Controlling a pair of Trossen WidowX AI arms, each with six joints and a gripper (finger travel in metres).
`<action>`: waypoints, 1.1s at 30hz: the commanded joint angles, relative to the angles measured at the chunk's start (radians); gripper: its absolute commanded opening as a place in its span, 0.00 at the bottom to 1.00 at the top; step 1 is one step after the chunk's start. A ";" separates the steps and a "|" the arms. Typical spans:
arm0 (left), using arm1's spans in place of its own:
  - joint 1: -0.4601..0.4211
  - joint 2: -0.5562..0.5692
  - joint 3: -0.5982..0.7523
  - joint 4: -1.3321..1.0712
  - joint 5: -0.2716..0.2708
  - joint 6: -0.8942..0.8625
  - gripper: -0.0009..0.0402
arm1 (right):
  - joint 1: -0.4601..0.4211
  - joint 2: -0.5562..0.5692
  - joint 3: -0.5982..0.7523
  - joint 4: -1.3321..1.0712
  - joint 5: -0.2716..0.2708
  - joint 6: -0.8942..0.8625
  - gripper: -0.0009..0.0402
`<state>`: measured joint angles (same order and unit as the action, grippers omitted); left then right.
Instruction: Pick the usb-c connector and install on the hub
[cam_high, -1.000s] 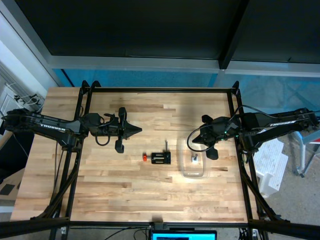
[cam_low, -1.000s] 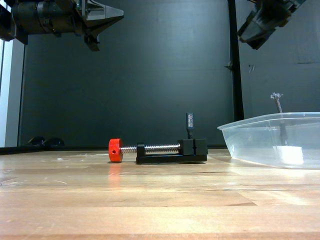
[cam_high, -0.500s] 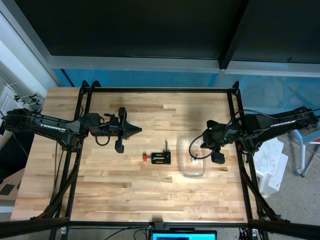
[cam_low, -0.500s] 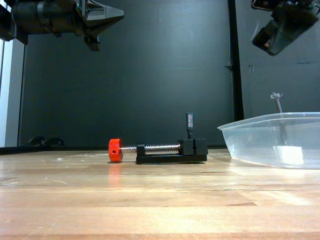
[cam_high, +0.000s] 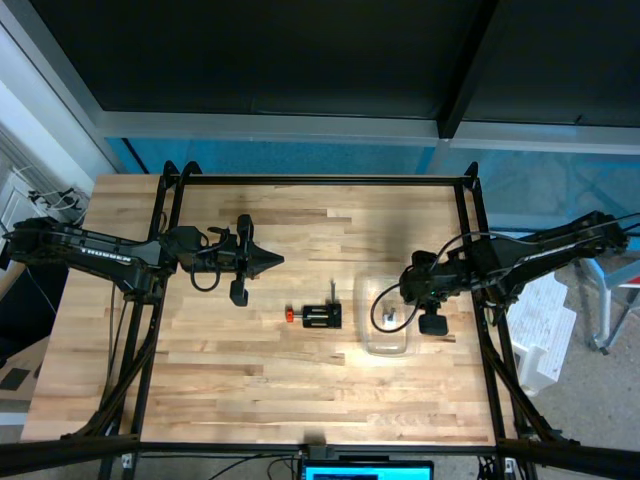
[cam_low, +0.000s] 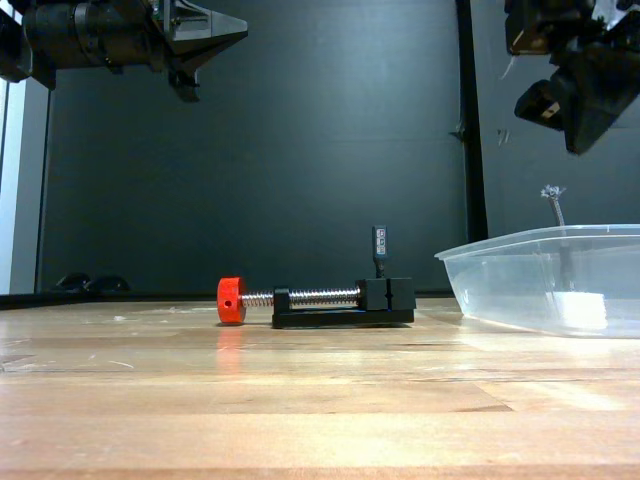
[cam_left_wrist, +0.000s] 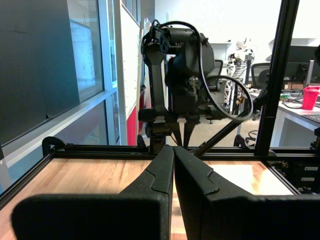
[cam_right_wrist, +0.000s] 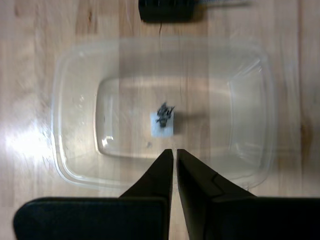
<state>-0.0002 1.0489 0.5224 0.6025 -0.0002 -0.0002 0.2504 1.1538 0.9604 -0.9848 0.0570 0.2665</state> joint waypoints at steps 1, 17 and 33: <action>0.000 0.000 0.000 0.000 0.000 0.000 0.02 | 0.001 0.035 0.000 -0.002 0.000 0.014 0.13; 0.000 0.000 0.000 0.000 0.000 0.000 0.02 | 0.014 0.181 0.000 0.041 0.004 0.090 0.45; 0.000 0.000 0.000 0.000 0.000 0.000 0.02 | 0.023 0.221 -0.004 0.061 0.004 0.096 0.48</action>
<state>-0.0002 1.0489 0.5224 0.6022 -0.0006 -0.0002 0.2729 1.3655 0.9565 -0.9264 0.0605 0.3618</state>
